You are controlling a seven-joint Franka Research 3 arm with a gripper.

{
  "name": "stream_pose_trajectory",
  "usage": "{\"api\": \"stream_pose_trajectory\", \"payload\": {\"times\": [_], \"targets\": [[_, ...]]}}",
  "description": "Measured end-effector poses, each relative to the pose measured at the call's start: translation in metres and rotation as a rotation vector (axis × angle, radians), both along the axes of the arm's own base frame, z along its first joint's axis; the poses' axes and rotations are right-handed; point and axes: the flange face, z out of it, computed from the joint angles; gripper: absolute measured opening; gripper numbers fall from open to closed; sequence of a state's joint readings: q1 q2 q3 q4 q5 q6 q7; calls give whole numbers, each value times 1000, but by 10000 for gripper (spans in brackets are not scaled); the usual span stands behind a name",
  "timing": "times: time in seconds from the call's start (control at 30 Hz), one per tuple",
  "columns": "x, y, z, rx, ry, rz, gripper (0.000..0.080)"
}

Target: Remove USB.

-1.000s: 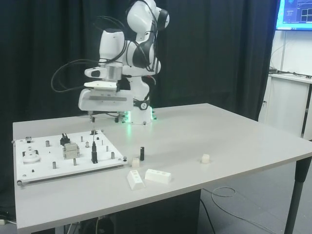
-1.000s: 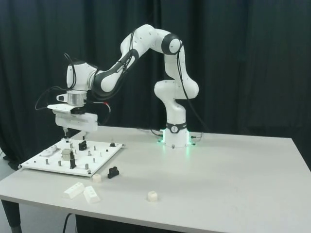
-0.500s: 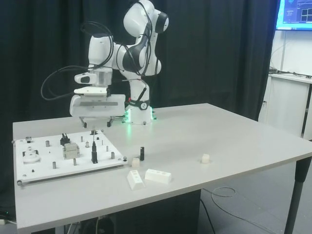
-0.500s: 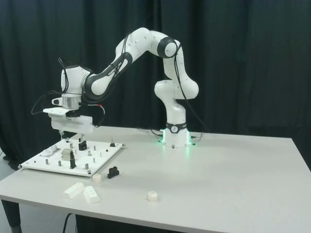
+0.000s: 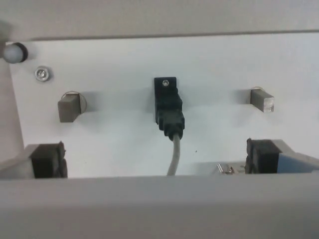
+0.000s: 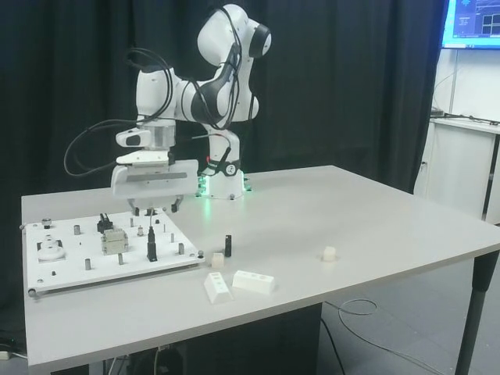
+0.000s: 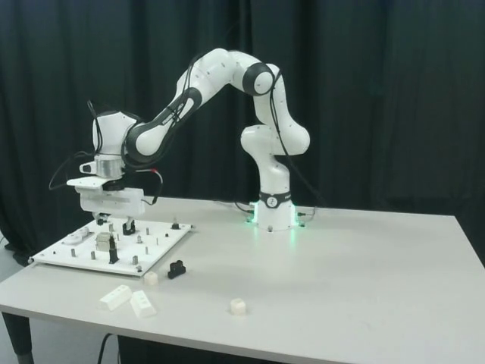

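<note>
The USB plug [image 5: 168, 107] is black and stands upright in a socket on the white board [image 5: 114, 59], with a short grey cable [image 5: 174, 157] rising from it. In the room views the USB plug [image 6: 150, 248] [image 7: 112, 252] stands near the board's front right part. My gripper [image 5: 154, 158] hangs above it, open, with black fingertips [image 5: 47, 160] far apart on either side of the cable and not touching it. From the room cameras, my gripper [image 6: 153, 209] [image 7: 111, 218] sits a short way above the white board [image 6: 70, 273].
Grey pegs [image 5: 69, 107] [image 5: 262, 99] flank the plug, and a grey block [image 6: 113, 241] stands on the board. Off the board lie a black piece [image 6: 227, 244], a small white cube [image 6: 216, 259], two white blocks [image 6: 241, 283] and another white cube [image 6: 329, 253].
The arm has swung towards the board and come down lower, bringing the gripper over the USB plug. Nothing on the board or table has moved.
</note>
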State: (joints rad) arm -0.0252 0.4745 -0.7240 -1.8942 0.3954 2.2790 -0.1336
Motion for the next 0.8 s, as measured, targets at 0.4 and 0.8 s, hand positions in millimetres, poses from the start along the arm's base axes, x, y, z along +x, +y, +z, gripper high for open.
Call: {"api": "stream_pose_trajectory", "payload": {"times": [0.4,0.8], "targets": [[1,-5,-18,9,10,13,800],[3,-11,-28,8,20,32,684]]}}
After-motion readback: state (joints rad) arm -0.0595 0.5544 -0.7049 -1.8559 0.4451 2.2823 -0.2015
